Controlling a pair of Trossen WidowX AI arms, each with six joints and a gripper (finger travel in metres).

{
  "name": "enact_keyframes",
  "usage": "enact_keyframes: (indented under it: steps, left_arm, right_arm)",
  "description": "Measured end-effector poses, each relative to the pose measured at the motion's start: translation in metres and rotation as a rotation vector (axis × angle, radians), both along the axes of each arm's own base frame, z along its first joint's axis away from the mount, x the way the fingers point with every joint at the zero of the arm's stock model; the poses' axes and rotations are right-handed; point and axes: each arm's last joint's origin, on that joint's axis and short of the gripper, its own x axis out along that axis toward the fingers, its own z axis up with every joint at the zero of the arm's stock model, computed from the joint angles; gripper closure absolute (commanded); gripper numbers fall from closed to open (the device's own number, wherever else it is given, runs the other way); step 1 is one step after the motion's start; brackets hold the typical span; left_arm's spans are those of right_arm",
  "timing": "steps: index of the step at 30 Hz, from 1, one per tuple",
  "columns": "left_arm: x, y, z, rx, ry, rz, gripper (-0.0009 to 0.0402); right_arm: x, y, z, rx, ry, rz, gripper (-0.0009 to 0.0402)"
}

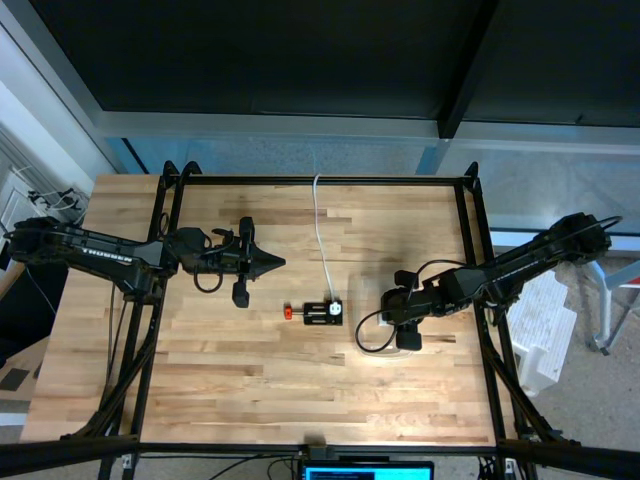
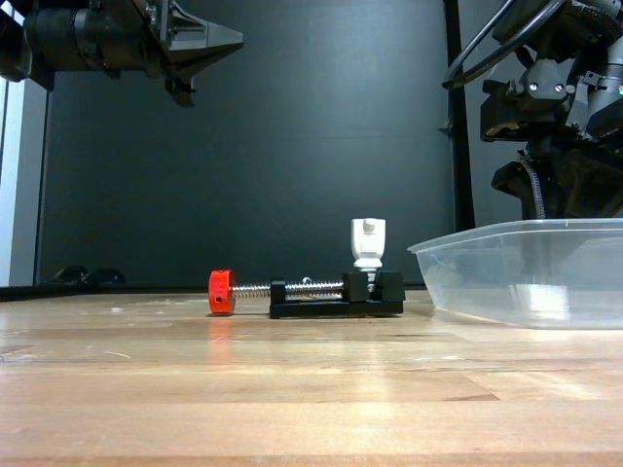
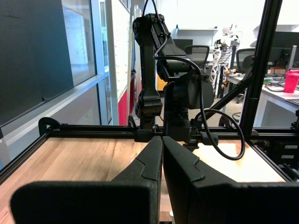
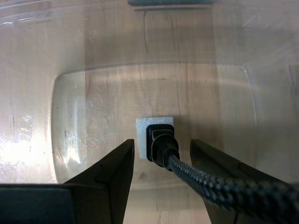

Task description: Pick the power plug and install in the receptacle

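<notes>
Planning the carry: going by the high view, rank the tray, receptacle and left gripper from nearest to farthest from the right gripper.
1. Tray, directly beneath the open right gripper.
2. Receptacle, mid-table, toward the left arm.
3. Left gripper, shut, raised past the receptacle.

On my feed, a clear plastic rectangular tray (image 2: 516, 282) rests on the right half of the pale, plank-patterned wooden table (image 1: 250, 390). A tiny white cube (image 4: 142, 126) lies on the tray's floor. I can also make out a black metal frame (image 1: 320, 180) bordering the tabletop and a blue-lit screen (image 1: 368, 470) at its near edge.
</notes>
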Motion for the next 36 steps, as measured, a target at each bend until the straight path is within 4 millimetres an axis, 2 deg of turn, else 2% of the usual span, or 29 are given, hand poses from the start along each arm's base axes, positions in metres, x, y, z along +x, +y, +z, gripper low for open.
enact_keyframes:
  steps: [24,36]
  left_arm:
    - [0.0000,0.0000,0.0000,0.000,0.000,0.000,0.0393]
    - [0.0000,0.0000,0.0000,0.000,0.000,0.000,0.0393]
  right_arm:
    - [0.0003,0.0001,0.0002,0.000,-0.004,0.003,0.0394]
    - [0.0020,0.0007,0.0030,0.003,-0.012,0.004,0.0393]
